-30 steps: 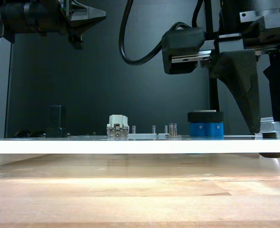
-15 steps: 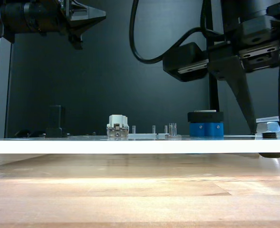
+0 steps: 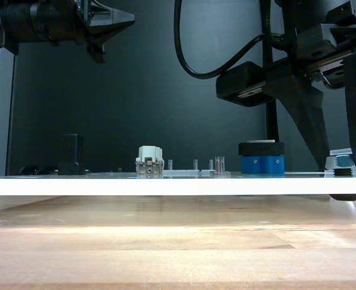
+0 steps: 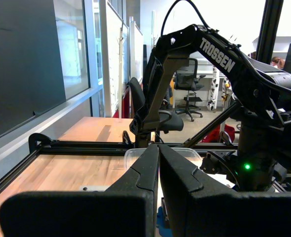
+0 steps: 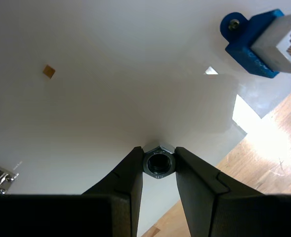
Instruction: Pick the M12 nut and place it on its threads and fasten
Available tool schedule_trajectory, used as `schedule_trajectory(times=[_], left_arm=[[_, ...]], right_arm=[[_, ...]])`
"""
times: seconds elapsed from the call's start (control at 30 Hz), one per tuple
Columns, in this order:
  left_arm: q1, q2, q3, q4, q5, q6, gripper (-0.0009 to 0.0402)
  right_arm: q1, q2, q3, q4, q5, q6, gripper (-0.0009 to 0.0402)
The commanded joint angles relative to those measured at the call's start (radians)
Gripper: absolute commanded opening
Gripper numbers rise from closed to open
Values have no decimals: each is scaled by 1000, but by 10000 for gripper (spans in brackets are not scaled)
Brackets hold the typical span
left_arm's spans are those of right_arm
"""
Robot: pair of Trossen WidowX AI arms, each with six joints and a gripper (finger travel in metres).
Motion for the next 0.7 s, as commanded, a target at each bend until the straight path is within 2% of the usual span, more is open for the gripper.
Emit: schedule_trajectory(times=[0.03,0.7], left_arm=[[0,0,0,0,0,0,0],[0,0,0,0,0,0,0]], right_arm=[[2,0,-1,-5,-3,-5,59],[3,0,-1,-8,-4,-2,60]])
